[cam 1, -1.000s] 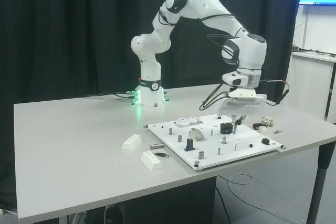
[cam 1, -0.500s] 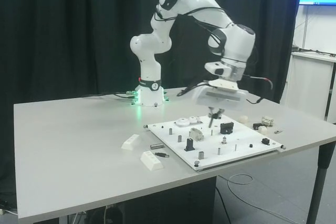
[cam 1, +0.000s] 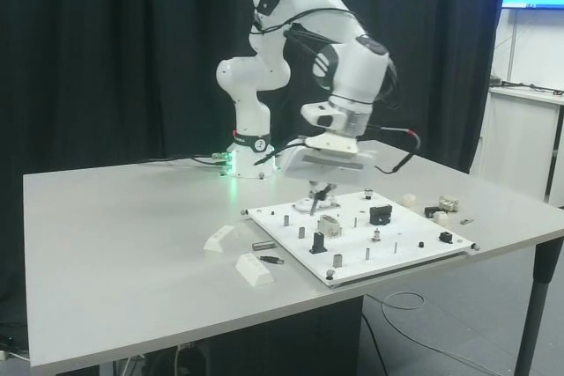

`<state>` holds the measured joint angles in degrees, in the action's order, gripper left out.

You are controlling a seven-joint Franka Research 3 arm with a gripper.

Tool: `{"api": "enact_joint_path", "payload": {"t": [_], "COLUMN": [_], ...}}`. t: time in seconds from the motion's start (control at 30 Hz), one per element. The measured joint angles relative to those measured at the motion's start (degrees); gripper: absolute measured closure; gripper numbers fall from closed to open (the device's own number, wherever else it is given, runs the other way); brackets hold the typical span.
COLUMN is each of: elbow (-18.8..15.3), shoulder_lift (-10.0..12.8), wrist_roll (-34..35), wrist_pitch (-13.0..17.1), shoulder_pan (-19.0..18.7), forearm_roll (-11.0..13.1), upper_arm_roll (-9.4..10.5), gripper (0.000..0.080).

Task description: Place square peg 2.

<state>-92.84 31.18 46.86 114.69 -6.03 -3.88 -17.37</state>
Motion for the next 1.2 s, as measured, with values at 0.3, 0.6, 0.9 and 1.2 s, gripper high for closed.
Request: {"api": "enact_joint_path", "payload": {"t": [0.3,0.6,0.9,1.2], "elbow": [-1.1,-3.4,-5.4,-6.0], "shoulder_lift": [0.0,0.0,0.0,0.0], "wrist_roll": [-5.0,-7.9,-8.7,-8.7], "wrist_pitch": [0.0,1.7,3.7,4.5], "shoulder_pan": [3.9,6.4,7.5,8.0], "forearm_roll": [0.0,0.0,0.1,0.2], "upper_arm_roll": [0.00,0.00,-0.01,-0.12], "gripper": [0.0735,0.0735,0.0735,0.0235]}}
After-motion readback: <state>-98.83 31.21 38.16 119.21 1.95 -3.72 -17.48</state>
